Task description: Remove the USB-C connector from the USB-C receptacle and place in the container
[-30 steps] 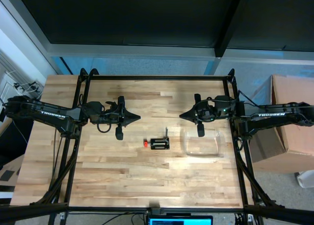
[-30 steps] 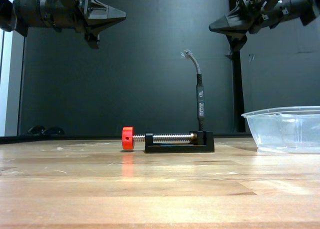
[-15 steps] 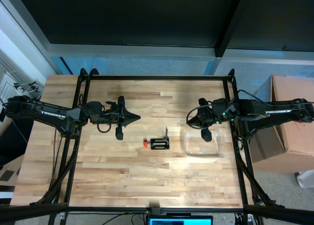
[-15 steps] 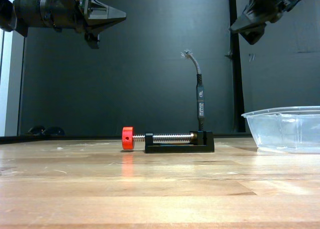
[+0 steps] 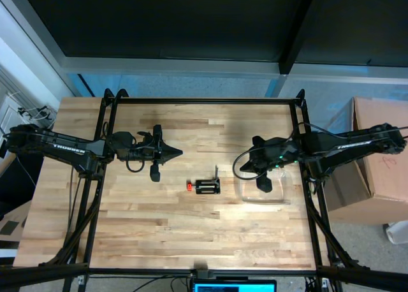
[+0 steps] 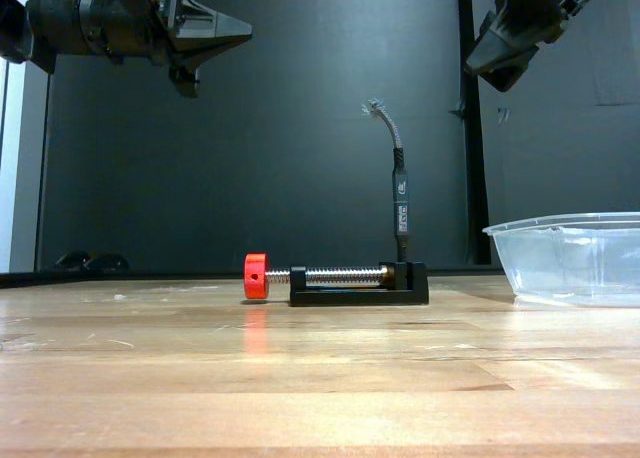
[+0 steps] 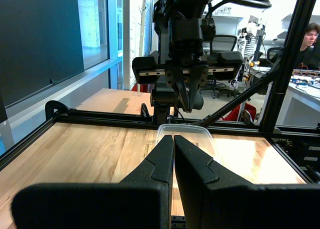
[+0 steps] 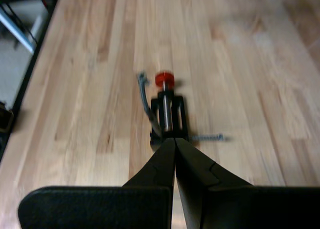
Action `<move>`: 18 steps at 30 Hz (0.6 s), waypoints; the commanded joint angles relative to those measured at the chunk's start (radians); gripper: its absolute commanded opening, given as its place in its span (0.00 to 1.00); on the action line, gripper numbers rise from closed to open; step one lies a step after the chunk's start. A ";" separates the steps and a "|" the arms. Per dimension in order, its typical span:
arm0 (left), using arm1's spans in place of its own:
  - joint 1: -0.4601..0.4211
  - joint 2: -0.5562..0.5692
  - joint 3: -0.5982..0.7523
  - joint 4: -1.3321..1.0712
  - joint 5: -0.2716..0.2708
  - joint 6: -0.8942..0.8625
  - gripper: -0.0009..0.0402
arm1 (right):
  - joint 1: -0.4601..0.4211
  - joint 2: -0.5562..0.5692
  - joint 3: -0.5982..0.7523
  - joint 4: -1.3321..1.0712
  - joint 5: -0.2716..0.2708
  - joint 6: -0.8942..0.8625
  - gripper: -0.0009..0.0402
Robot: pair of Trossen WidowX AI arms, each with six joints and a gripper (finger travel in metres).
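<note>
The USB-C connector (image 6: 401,203) is not out yet. It stands straight up with its plug end down in the USB-C receptacle (image 6: 405,267), and its short cable bends over at the top. From the low view it looks pushed all the way in. The receptacle sits at one end of a little black clamp (image 6: 355,280) with a red knob (image 6: 256,276). The clamp lies flat on the wooden table (image 6: 300,378). I think the clamp is there to hold the receptacle tight, so only the connector comes up when it is pulled.

The clear plastic container (image 6: 560,256) rests on the table near the clamp, on the right arm's side. That looks like a good spot, because the connector would only need a short trip to get dropped in.

The right tool (image 6: 470,68) hangs high in the air, above and a bit to the right of the connector, between the clamp and the container. It tips down and points at the clamp. Its two fingers are pressed together with nothing between them. It touches nothing. I think it will have to spread its fingers before it can grab the connector.

The left tool (image 6: 248,25) is up high too, well away from the clamp on the left side. It lies level and points to the middle of the table. Its fingers are pressed together and hold nothing. Up there it is out of the right arm's way.
</note>
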 commanded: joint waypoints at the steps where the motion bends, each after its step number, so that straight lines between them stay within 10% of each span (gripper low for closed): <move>1: 0.000 0.000 0.000 0.000 0.000 0.000 0.02 | 0.007 0.068 0.068 -0.084 0.000 0.005 0.02; 18: 0.000 0.000 0.000 0.000 0.000 0.000 0.02 | 0.035 0.414 0.444 -0.451 0.005 0.016 0.14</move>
